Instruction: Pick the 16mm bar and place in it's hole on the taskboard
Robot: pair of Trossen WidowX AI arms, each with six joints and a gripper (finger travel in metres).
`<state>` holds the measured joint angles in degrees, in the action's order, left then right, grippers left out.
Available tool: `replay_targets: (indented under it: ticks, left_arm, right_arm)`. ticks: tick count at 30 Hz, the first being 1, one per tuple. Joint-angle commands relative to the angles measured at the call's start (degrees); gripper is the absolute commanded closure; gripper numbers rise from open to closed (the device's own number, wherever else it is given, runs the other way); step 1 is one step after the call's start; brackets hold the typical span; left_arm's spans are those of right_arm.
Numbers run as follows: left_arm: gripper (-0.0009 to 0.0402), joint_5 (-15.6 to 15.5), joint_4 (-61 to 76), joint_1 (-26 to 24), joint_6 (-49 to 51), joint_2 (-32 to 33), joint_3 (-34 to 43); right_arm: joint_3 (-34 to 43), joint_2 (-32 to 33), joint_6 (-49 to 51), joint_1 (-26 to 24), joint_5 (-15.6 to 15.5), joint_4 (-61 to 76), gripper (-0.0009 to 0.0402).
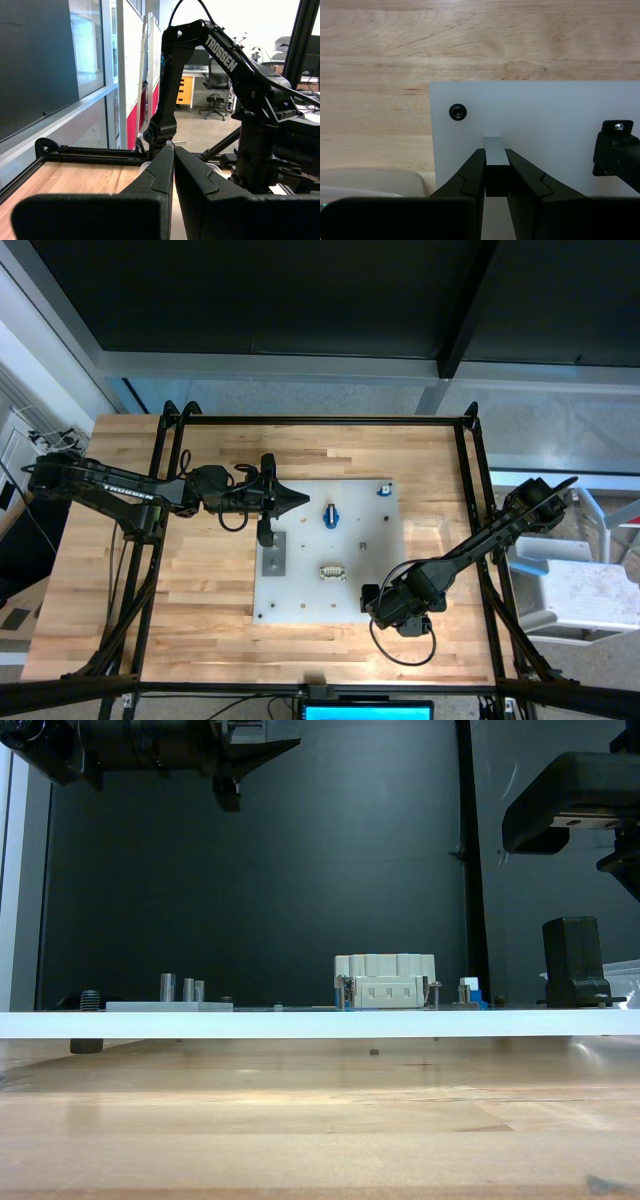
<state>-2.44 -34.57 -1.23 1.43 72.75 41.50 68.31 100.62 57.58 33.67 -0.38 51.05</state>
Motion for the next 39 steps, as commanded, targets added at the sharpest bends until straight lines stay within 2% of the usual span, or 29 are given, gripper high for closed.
replay_targets:
  ticks: [1, 4, 7, 18, 23, 28, 39]
  left_arm:
    - [0.0393, 0.0, 0.0, 0.0, 0.0, 0.0, 0.0]
    - [0.0393, 0.0, 0.0, 0.0, 0.0, 0.0, 0.0]
    - [0.0393, 0.0, 0.0, 0.0, 0.0, 0.0, 0.0]
    - [0.0393, 0.0, 0.0, 0.0, 0.0, 0.0, 0.0]
    - [0.0393, 0.0, 0.0, 0.0, 0.0, 0.0, 0.0]
    - [0.0393, 0.0, 0.0, 0.0, 0.0, 0.0, 0.0]
    - [0.0393, 0.0, 0.0, 0.0, 0.0, 0.0, 0.0]
  right_arm:
    - [0.0, 0.0, 0.0, -0.1, 0.3, 0.1, 0.0393]
    - [0.0, 0.0, -0.1, -0.1, 0.4, 0.0, 0.0388]
    - [0.1, 0.0, -0.1, -0.1, 0.4, 0.1, 0.0364]
    - [0.2, -1.7, -0.3, 0.0, 0.8, 1.2, 0.0217]
    - [0.2, -3.3, -1.8, 0.0, 1.0, 1.8, 0.0172]
    - [0.5, -5.8, -1.8, 0.1, 1.0, 3.6, 0.0155]
    - [4.2, -8.4, -1.8, 0.2, 0.9, 8.7, 0.0168]
